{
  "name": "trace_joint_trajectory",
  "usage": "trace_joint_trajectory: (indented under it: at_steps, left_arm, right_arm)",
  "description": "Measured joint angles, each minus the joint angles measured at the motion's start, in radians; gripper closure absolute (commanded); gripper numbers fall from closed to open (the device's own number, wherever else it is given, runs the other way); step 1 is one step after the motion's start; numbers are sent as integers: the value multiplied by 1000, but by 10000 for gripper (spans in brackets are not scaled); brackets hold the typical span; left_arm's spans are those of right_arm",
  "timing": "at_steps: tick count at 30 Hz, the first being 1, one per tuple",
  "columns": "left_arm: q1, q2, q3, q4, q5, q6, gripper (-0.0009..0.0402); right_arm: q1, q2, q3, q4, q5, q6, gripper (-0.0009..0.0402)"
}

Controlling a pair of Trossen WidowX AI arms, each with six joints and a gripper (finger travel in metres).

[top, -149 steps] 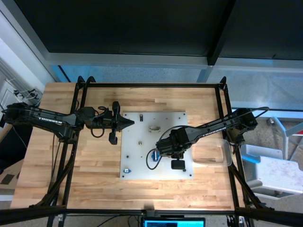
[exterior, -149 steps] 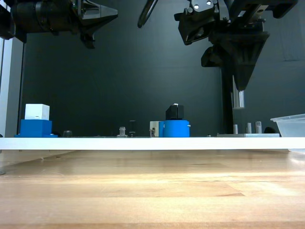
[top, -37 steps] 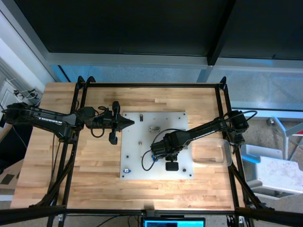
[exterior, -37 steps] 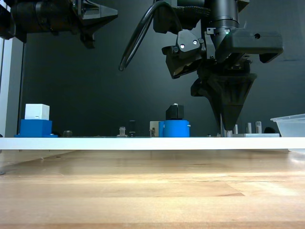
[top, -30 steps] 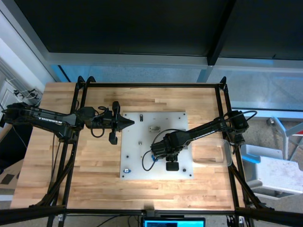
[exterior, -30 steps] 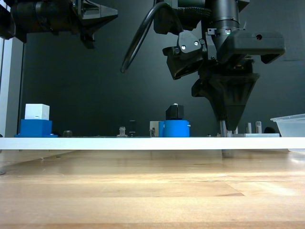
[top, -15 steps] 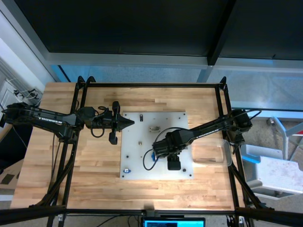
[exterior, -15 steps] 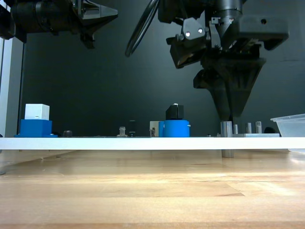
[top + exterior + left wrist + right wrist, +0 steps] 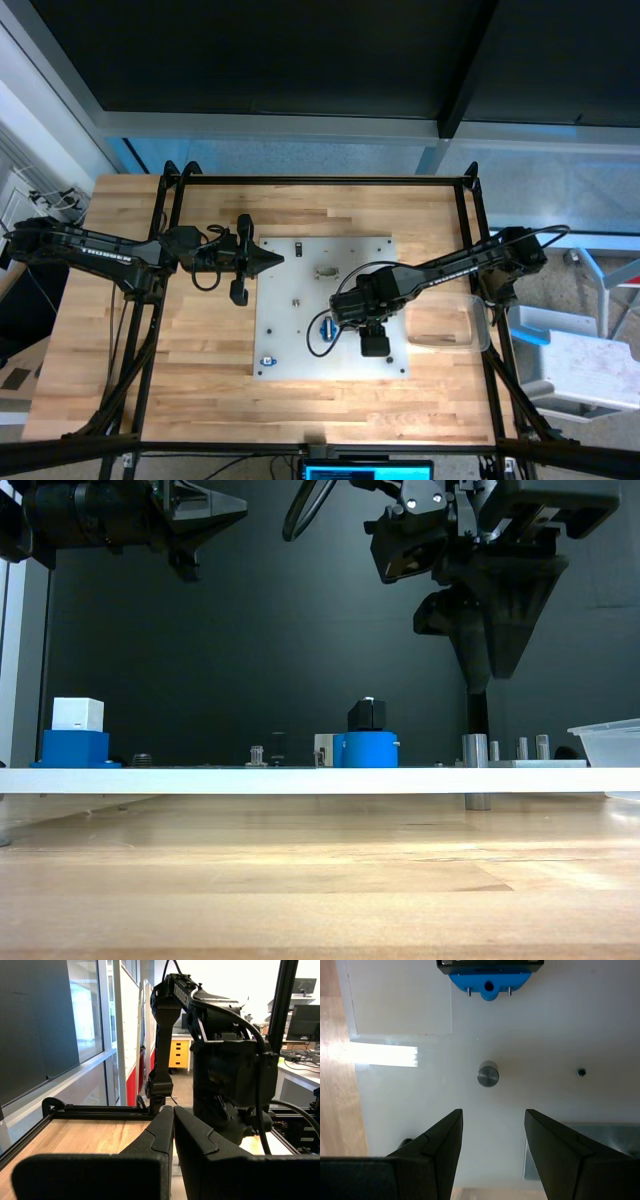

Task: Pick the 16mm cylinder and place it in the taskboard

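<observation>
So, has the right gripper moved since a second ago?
Yes, right gripper rose, open, above the 16mm cylinder standing in the taskboard; left gripper parked high, left.

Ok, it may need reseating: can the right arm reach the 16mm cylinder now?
Probably yes: right gripper hangs open above the 16mm cylinder, nothing between; left gripper sits shut at the taskboard's left edge.

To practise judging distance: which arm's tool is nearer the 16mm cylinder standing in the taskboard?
Right. The right tool hangs open directly above the 16mm cylinder, clear of it. The left tool, shut, hovers high at the taskboard's left edge, far off.
</observation>
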State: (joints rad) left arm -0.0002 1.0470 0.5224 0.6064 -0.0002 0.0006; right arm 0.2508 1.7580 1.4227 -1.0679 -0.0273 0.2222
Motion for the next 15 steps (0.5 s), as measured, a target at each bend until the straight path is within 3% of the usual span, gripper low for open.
trace_joint_trajectory:
  at_steps: [15]
  left_arm:
    - [0, 0, 0, 0, 0, 0, 393]
  right_arm:
    - [0, -31, 0, -9, 0, 0, 222]
